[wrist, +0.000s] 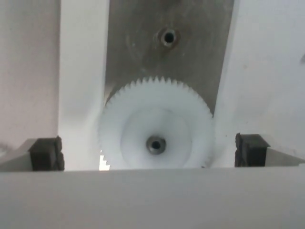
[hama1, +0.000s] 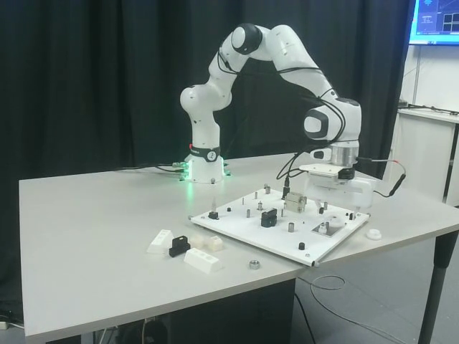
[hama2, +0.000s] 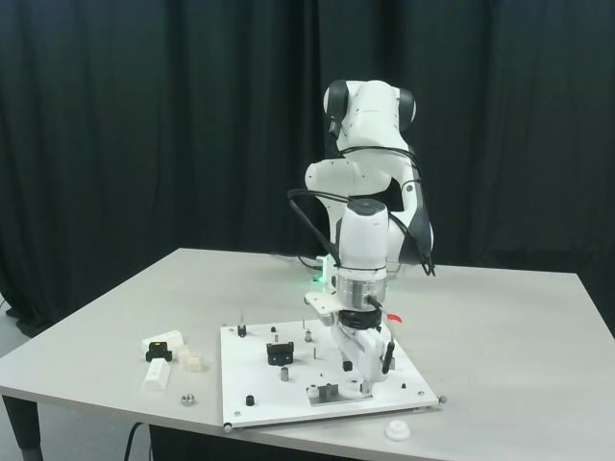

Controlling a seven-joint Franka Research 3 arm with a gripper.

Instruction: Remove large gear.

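In the wrist view we see the gear (wrist: 156,125), white and toothed, lying flat on a grey plate (wrist: 190,57) of the board (hama1: 237,228). Its hub hole sits on a pin. The gear lies between the two black pads (wrist: 46,153) of the tool (wrist: 147,153), and the pads stand wide apart, touching nothing; each is clear of the gear's teeth. A second hole (wrist: 168,36) shows in the plate just beyond the gear.

From the room views we find the tool (hama1: 336,192) low over the near corner of the white board, on the grey counter (hama1: 93,215). A small white gear (hama1: 372,233) lies on the counter just beside the board's edge. A few white blocks (hama1: 203,259) and a black piece (hama1: 178,246) lie on the counter, well apart from the tool.
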